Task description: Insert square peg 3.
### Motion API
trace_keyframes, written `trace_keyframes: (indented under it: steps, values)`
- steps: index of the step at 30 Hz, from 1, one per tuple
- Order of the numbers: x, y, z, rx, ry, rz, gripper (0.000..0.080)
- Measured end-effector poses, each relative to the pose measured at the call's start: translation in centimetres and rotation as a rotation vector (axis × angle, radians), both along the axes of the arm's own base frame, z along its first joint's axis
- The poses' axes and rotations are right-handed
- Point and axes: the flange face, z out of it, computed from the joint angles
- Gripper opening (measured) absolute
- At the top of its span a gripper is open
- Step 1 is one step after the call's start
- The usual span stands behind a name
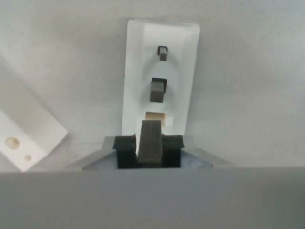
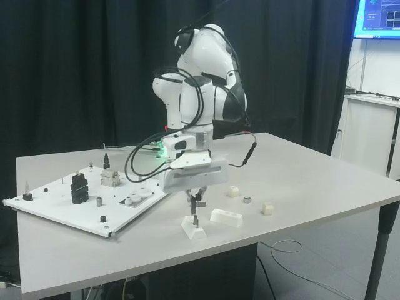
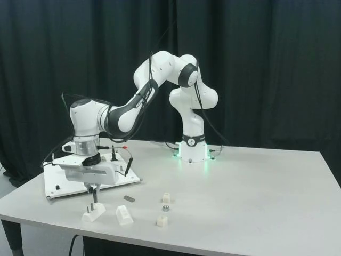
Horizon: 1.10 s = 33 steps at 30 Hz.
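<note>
A white holder block (image 1: 138,71) lies on the grey table under my gripper (image 1: 149,149). It has three square sockets in a row. A small grey peg (image 1: 163,52) stands in the far one and a bigger grey peg (image 1: 158,89) in the middle one. The nearest, largest socket (image 1: 155,117) is open. My black fingers (image 1: 125,150) are shut on a thick grey square peg (image 1: 150,140), held upright with its tip just above that open socket. From the room views, the gripper (image 2: 195,199) hovers close over the block (image 2: 193,228) near the table's front edge.
A second white block (image 1: 24,138) with round holes lies beside the holder, seen also as a white block (image 2: 226,217). Small cubes (image 2: 233,191) (image 2: 267,209) and a nut (image 2: 247,200) lie further along the table. A white parts board (image 2: 62,206) sits behind the gripper. A loose dark peg (image 3: 128,198) rests nearby.
</note>
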Motion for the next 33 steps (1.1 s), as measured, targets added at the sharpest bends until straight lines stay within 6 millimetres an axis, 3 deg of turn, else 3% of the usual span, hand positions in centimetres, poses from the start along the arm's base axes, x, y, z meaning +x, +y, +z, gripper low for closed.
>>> trace_keyframes:
  steps: [10, 33]
  values:
    - [0.2, 0.0, 1.6, -0.003, -0.004, 0.010, 0.0108]
    - [0.3, 0.0, 1.9, -0.010, -0.006, 0.015, 0.0108]
